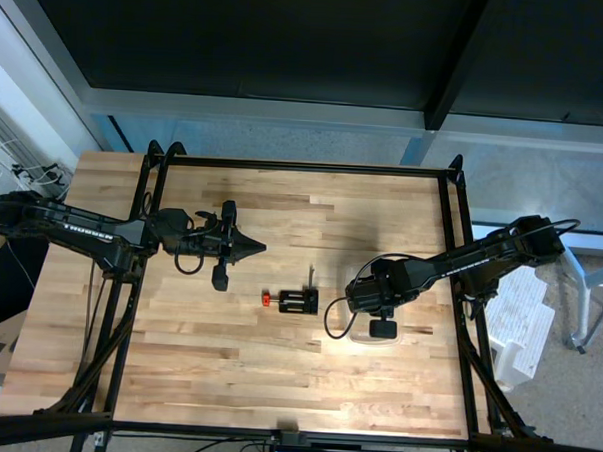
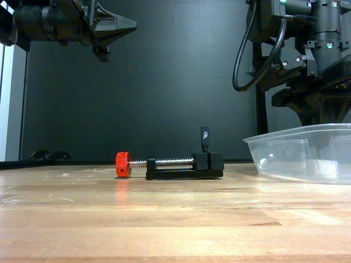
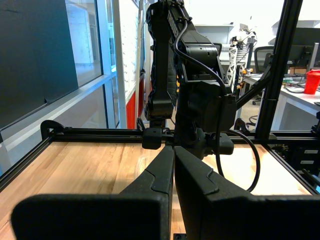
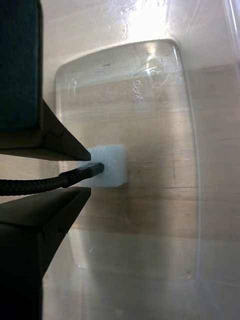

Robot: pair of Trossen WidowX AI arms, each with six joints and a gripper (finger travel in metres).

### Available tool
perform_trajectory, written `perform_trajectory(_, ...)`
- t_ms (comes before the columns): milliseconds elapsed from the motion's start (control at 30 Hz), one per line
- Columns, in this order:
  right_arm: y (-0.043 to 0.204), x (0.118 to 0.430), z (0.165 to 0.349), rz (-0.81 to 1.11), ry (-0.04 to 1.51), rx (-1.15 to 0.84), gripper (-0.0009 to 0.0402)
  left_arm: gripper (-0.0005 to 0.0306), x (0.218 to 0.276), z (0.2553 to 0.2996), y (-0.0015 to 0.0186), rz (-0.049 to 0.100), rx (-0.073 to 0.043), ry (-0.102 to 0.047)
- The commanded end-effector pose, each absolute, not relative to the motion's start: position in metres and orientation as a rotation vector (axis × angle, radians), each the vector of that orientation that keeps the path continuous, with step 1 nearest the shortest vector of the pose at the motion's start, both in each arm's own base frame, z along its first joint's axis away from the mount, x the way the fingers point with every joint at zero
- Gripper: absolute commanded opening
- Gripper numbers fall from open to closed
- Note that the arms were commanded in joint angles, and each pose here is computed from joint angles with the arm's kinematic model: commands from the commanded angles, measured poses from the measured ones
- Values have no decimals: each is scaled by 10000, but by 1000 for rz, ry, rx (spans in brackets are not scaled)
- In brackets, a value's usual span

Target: Pick the USB-C connector and install on taskboard

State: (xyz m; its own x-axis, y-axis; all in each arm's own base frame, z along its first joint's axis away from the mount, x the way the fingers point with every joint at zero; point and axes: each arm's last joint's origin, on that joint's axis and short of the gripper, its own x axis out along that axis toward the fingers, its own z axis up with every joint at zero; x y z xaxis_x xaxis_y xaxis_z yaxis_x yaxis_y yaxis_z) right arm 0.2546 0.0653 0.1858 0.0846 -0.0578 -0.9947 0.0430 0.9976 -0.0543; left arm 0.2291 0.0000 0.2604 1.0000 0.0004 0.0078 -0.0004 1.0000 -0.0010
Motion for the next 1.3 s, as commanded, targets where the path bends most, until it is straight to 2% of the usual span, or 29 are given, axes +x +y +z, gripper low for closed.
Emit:
perform_trajectory(33,654,2549,1859,-75,1482,-12,45,0,2292,2605,1,1,-1,-8)
perform_trajectory(300,654,2549,1859,-75,1482,-12,-2,0,2292,2605,0,0,-1,-8)
perform_trajectory(667,649,2531,1895,-71,1476,-13,0,0,2292,2605,1,1,-1,-8)
perform_trajectory(1167,629,2466,2234,-65,1438,-3,0,0,2292,2605,1,1,-1,-8)
perform_trajectory(1300,625,2462,2372,-65,1422,5,0,0,2292,2605,1,1,-1,-8)
